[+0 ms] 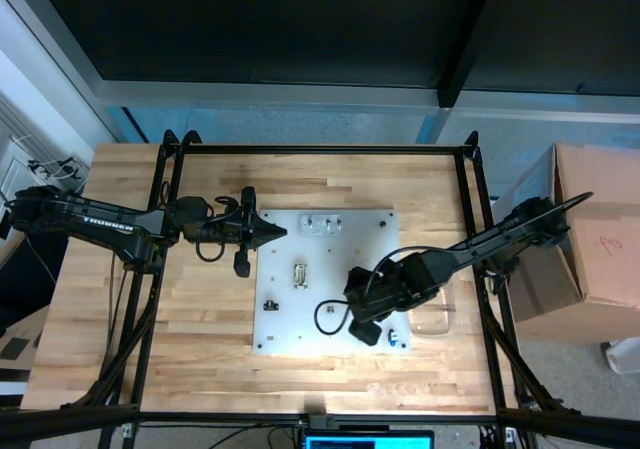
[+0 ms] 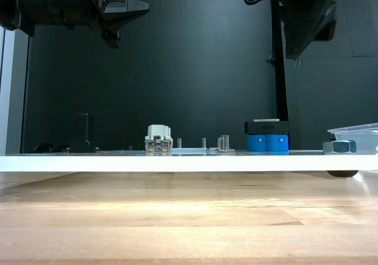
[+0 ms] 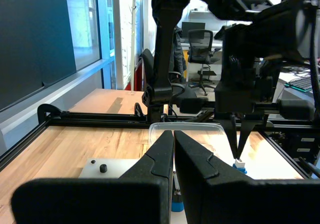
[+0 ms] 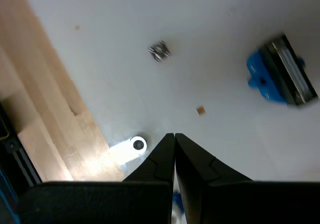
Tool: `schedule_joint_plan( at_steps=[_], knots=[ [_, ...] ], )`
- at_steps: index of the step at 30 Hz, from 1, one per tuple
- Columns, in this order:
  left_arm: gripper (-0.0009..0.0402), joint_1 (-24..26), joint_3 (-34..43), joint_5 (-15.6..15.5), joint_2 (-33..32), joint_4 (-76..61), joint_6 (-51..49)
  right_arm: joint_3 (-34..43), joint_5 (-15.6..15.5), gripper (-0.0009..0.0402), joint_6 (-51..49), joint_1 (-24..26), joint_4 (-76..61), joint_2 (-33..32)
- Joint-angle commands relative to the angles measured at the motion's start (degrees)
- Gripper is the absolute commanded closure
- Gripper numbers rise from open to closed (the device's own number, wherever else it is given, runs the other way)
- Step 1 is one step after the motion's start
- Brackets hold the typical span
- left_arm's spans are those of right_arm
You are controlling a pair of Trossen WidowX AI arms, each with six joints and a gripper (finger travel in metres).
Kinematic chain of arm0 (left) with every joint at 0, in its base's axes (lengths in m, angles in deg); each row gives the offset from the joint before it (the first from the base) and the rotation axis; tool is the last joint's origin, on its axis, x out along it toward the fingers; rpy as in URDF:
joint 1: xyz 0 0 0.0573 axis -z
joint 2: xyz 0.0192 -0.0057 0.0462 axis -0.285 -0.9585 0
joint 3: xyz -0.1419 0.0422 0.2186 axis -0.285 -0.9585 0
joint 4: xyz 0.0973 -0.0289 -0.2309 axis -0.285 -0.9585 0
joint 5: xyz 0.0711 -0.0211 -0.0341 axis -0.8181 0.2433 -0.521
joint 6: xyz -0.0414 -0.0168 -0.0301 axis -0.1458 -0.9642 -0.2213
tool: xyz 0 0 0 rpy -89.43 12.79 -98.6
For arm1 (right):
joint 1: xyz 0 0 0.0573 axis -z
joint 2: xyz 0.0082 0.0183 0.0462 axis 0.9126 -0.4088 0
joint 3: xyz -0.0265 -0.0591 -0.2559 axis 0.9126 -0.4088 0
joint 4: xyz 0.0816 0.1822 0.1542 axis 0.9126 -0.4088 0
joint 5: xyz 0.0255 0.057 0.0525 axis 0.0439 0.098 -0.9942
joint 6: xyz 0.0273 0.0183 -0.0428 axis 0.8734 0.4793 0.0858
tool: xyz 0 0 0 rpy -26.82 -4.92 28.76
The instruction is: Unfasten the M12 nut and place it in the container
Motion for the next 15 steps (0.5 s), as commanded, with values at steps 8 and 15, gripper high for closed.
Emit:
schedule_joint_plan(
  at_steps=[8, 15],
  knots=[
    [0.0393, 0.0, 0.02, 0.0, -0.02, 0.02, 0.0, 7.96, -8.31, 0.0393, 14.56, -0.94, -7.19, -7.8],
    [0.0393, -0.02, 0.02, 0.0, -0.02, 0.0, 0.0, 11.23, -9.79, 0.0366, 18.51, -1.92, -8.72, -10.88]
  ],
)
